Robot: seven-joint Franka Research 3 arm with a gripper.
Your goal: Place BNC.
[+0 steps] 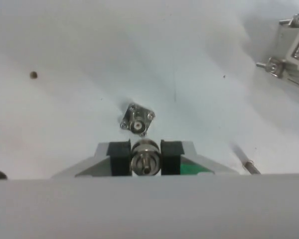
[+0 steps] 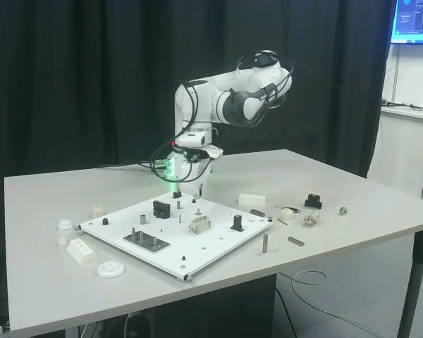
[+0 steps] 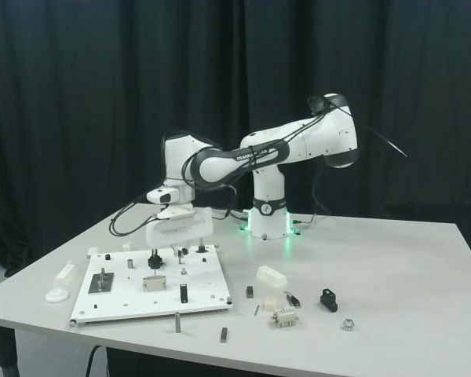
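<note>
The white arm's pincer (image 1: 146, 158) hovers above the white board (image 2: 211, 246) on the grey table (image 2: 49, 204), its black pads closed on a BNC plug (image 1: 145, 155) — held upright, well clear of the surface. Just ahead on the board sits the flanged BNC socket (image 1: 137, 119). The placing step appears under way; the next move likely calls for centring the plug over the socket — then a straight descent.

Even room light — soft shadows on white board (image 1: 65, 50), wrist view hazy.
</note>
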